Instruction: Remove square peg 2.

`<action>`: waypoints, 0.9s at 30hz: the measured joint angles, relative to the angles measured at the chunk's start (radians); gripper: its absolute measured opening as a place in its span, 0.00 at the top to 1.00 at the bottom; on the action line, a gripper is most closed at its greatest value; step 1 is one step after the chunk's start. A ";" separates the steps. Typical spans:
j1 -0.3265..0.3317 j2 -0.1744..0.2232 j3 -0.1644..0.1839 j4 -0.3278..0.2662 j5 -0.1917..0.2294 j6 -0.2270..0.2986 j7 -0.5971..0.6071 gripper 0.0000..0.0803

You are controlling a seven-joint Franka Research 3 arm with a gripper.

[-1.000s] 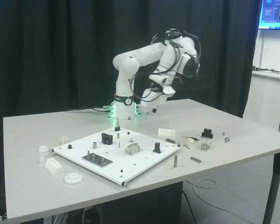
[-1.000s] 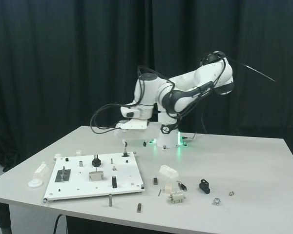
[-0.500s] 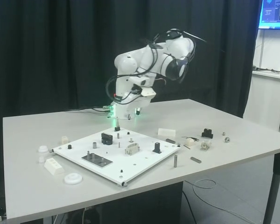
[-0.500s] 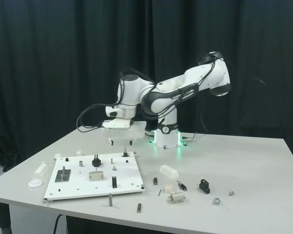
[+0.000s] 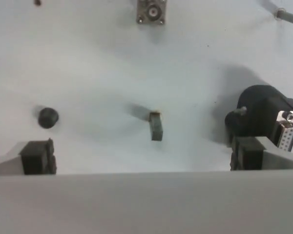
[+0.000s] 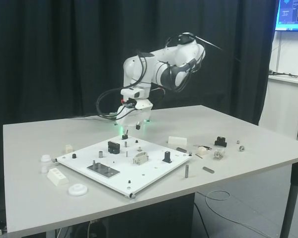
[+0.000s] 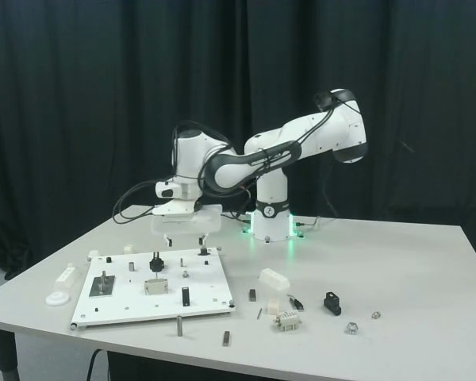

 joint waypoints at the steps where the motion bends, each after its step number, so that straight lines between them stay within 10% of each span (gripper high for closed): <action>1: -0.008 0.003 0.004 0.000 0.011 -0.002 -0.007 0.00; 27: -0.121 0.027 0.044 0.008 0.143 -0.069 -0.031 0.00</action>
